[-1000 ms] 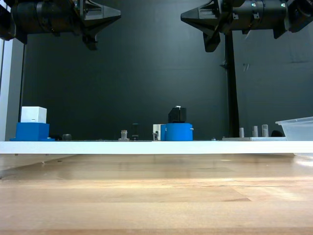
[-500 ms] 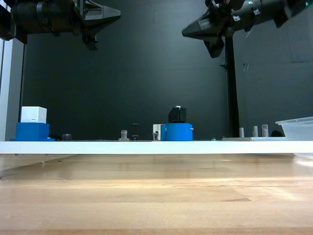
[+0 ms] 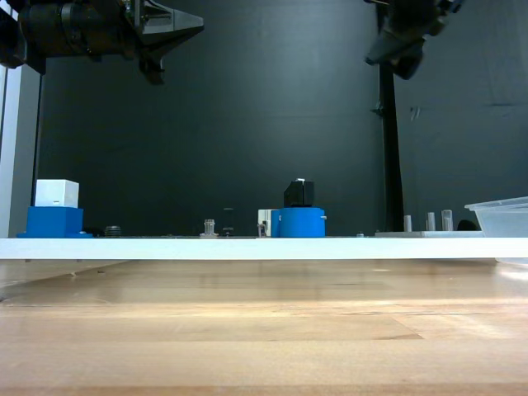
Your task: Pick the 16mm cylinder and place it in the taskboard
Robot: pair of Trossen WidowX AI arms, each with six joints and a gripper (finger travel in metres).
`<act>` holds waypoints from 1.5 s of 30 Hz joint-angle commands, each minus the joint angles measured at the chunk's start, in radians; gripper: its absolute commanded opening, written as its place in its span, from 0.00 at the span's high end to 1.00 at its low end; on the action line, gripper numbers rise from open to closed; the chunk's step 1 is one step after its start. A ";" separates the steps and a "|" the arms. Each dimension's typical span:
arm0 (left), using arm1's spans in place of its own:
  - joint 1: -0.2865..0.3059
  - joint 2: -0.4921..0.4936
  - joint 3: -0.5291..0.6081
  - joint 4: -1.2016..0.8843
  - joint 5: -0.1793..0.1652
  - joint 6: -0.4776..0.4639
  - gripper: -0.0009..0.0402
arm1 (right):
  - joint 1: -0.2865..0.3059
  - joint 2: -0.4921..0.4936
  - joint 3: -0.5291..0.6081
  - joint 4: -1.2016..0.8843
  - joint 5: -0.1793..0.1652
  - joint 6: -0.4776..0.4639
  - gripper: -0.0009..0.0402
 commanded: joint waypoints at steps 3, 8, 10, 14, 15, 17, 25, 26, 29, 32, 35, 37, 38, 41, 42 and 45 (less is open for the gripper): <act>0.000 0.000 0.000 0.000 0.000 0.000 0.98 | 0.010 0.001 0.031 -0.151 -0.003 0.050 0.98; 0.000 0.000 0.000 0.000 0.000 0.000 0.98 | 0.047 0.001 0.032 -0.287 -0.009 0.116 0.98; 0.000 0.000 0.000 0.000 0.000 0.000 0.98 | 0.069 0.001 0.032 -0.340 -0.012 0.135 0.98; 0.000 0.000 0.000 0.000 0.000 0.000 0.98 | 0.102 0.001 0.032 -0.416 -0.011 0.174 0.98; 0.000 0.000 0.000 0.000 0.000 0.000 0.98 | 0.106 0.001 0.032 -0.432 -0.011 0.177 0.98; 0.000 0.000 0.000 0.000 0.000 0.000 0.98 | 0.109 0.001 0.032 -0.458 -0.011 0.193 0.98; 0.000 0.001 0.000 0.000 0.000 0.000 0.98 | 0.119 0.001 0.021 -0.542 -0.011 0.217 0.98; 0.000 0.000 0.000 0.000 0.000 0.000 0.98 | 0.122 0.001 0.018 -0.549 -0.011 0.221 0.98; 0.000 0.000 0.000 0.000 0.000 0.000 0.98 | 0.142 0.001 0.005 -0.562 -0.011 0.224 0.98; 0.000 0.000 0.000 0.000 0.000 0.000 0.98 | 0.163 0.001 -0.021 -0.561 -0.016 0.225 0.98; 0.000 0.000 0.000 0.000 0.000 0.000 0.98 | 0.182 0.001 -0.050 -0.559 -0.040 0.224 0.96; 0.000 0.000 0.000 0.000 0.000 0.000 0.98 | 0.198 0.002 -0.061 -0.552 -0.038 0.225 0.92; 0.000 0.000 0.000 0.000 0.000 0.000 0.98 | 0.204 0.002 -0.065 -0.549 -0.037 0.225 0.90; 0.000 0.000 0.000 0.000 0.000 0.000 0.98 | 0.209 0.002 -0.077 -0.533 -0.027 0.228 0.82; 0.000 0.000 0.000 0.000 0.000 0.000 0.98 | 0.209 0.002 -0.083 -0.528 -0.027 0.228 0.80; 0.000 0.000 0.000 0.000 0.000 0.000 0.98 | 0.217 0.002 -0.112 -0.503 -0.027 0.231 0.73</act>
